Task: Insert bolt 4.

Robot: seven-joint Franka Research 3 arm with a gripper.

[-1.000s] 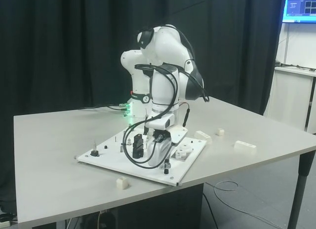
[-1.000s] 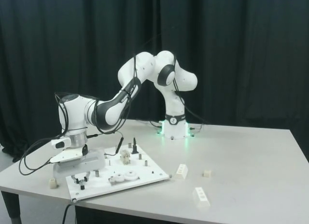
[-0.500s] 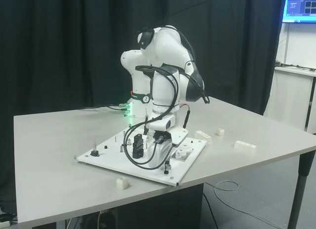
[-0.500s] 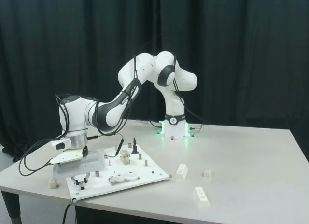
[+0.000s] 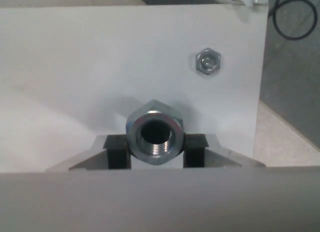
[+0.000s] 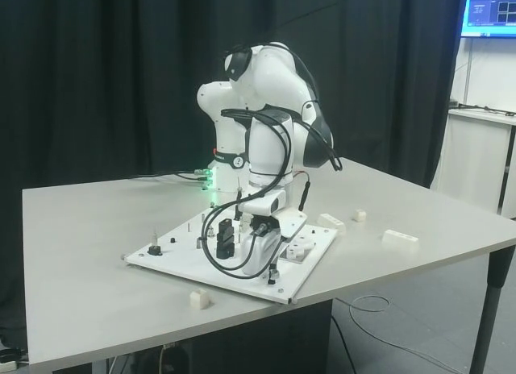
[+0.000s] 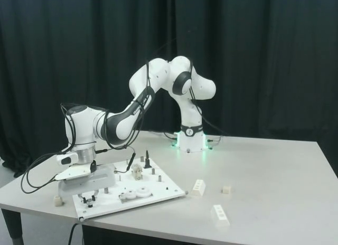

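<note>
In the wrist view a grey metal hex bolt (image 5: 154,134) with a hollow threaded top sits between my two black fingertips (image 5: 118,152). The gripper (image 5: 154,151) is shut on it, just over the white board (image 5: 75,67). A smaller hex bolt (image 5: 207,61) is seated in the board close to its corner. In the room views the gripper (image 6: 270,269) (image 7: 88,196) points straight down at the near corner of the board (image 6: 185,265) (image 7: 158,189). The hand hides the fingertips there.
The board carries several pegs, a black post (image 7: 147,161) and two white gears (image 7: 134,192). Loose white blocks lie on the table (image 6: 200,298) (image 6: 400,238) (image 7: 197,187) (image 7: 219,215). The board's corner lies close to the table edge. A black cable (image 5: 295,17) loops on the floor below.
The hand has shifted very slightly over the board's near corner. The grip on the bolt looks unchanged.
</note>
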